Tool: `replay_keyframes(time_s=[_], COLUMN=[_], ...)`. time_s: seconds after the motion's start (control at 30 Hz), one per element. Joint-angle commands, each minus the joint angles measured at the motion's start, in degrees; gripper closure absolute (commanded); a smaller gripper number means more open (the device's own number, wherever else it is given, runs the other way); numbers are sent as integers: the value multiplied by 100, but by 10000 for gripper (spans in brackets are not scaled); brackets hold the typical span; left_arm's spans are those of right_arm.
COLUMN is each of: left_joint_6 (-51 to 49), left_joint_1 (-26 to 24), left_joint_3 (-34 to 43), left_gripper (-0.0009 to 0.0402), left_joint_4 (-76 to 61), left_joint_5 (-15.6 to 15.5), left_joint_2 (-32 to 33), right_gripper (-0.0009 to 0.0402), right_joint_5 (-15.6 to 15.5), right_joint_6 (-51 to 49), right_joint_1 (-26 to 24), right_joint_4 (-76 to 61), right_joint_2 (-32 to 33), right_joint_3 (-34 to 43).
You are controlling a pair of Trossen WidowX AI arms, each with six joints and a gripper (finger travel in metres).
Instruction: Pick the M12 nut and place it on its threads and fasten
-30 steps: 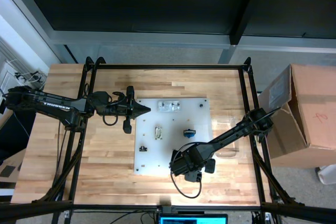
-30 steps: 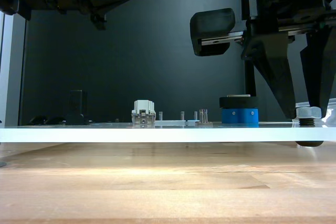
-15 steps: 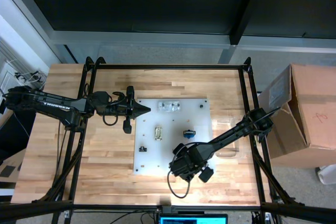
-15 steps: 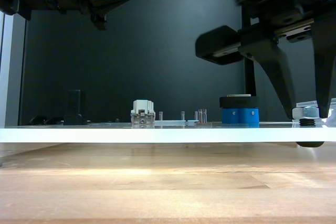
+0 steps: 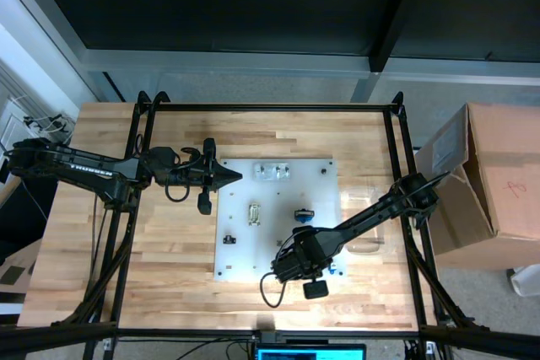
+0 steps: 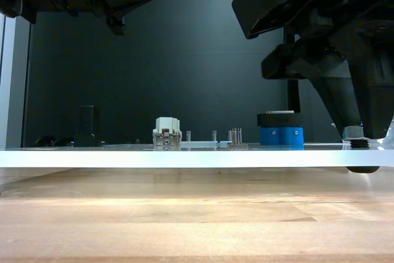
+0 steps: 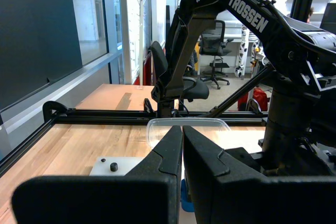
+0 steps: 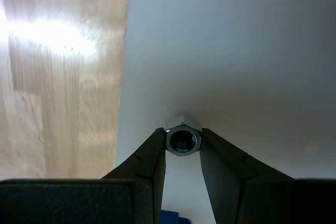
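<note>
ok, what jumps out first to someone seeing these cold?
The right gripper is shut on the small silver nut, which sits atop its black ribbed stud at the near right edge of the white board. The left gripper, shut, hovers above the board's far left edge.

The right gripper (image 6: 356, 129), clamped on the M12 nut (image 6: 353, 132) atop its stud (image 6: 357, 143), crowds the board (image 5: 245, 250) at its near right edge by the blue block (image 6: 281, 136); the left gripper (image 5: 232, 176) hangs high, with room beneath
</note>
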Motion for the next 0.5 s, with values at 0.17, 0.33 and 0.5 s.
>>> replay_keyframes(time_s=[0.17, 0.33, 0.5], left_joint_6=[0, 0, 0], left_joint_1=[0, 0, 0], left_joint_3=[2, 2, 2], left_gripper=[393, 393, 393], left_joint_4=[2, 2, 2], left_joint_5=[0, 0, 0], left_joint_2=[0, 0, 0], right_gripper=[373, 373, 373], right_joint_5=[52, 186, 177], right_joint_6=[1311, 2063, 2586], right_joint_1=[-61, -157, -170], right_joint_4=[-149, -149, -179], right_joint_2=[-20, -68, -70], right_joint_3=[2, 0, 2])
